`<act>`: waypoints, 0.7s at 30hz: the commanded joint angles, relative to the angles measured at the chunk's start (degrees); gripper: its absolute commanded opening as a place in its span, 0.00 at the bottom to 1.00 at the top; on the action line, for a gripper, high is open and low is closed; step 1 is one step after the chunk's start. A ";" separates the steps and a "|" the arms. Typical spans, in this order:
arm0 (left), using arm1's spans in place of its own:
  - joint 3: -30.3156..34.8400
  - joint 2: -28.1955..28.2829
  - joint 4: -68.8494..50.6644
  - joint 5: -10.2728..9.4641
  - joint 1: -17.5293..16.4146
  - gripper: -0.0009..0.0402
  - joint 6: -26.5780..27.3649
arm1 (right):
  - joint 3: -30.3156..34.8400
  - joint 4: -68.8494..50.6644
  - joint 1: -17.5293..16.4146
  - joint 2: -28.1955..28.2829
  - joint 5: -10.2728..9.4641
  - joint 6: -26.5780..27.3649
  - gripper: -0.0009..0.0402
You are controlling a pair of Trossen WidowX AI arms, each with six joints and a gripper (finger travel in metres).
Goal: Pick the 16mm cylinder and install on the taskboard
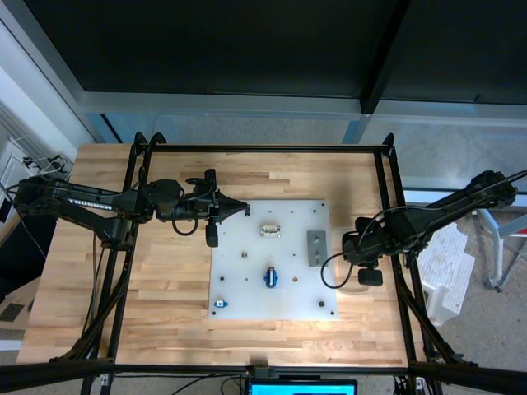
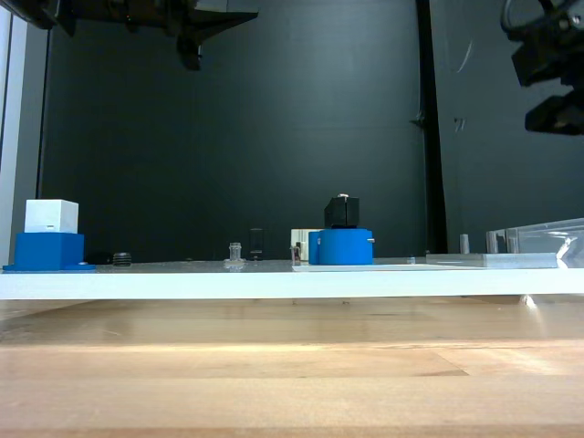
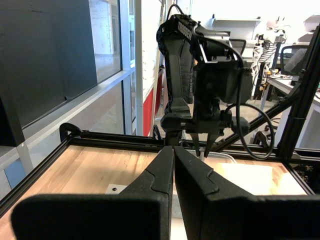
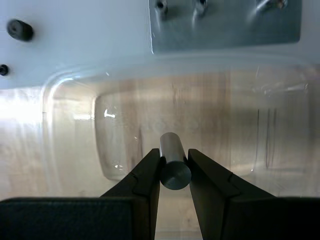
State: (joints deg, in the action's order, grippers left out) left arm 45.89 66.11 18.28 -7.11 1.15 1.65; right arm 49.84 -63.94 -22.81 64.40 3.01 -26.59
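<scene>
A short grey metal 16mm cylinder (image 4: pixel 173 165) sits clamped between the fingers of my right gripper (image 4: pixel 173 154), which is shut on it. Under it lies a clear plastic tray (image 4: pixel 75 130) on the wood. The white taskboard (image 4: pixel 90 40) borders the tray, and its grey metal block (image 4: pixel 225 25) with small pegs is close by. In the high view my right gripper (image 1: pixel 359 249) hangs just off the taskboard's (image 1: pixel 247 280) right edge, beside the grey block (image 1: pixel 316 247). My left gripper (image 1: pixel 241 207) is shut and empty, held above the board's far left corner.
The board carries a blue part (image 1: pixel 270 277), a beige connector (image 1: pixel 269 230) and a small blue-white piece (image 1: pixel 219 304) at its near left corner. In the low view the clear tray (image 2: pixel 538 242) stands at the right. A black frame (image 1: pixel 387 214) rings the table.
</scene>
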 commanded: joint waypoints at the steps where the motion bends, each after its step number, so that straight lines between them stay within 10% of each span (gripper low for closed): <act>1: 0.00 0.00 0.02 0.00 -0.02 0.02 -0.02 | 2.69 -1.09 0.04 2.10 0.13 0.00 0.02; 21: 0.00 0.00 0.02 0.00 0.00 0.02 -0.02 | 15.74 -0.63 0.35 17.88 0.50 0.02 0.02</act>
State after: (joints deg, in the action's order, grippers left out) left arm 45.87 66.08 18.33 -7.11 1.15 1.63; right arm 64.69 -64.66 -22.48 81.30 3.49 -26.52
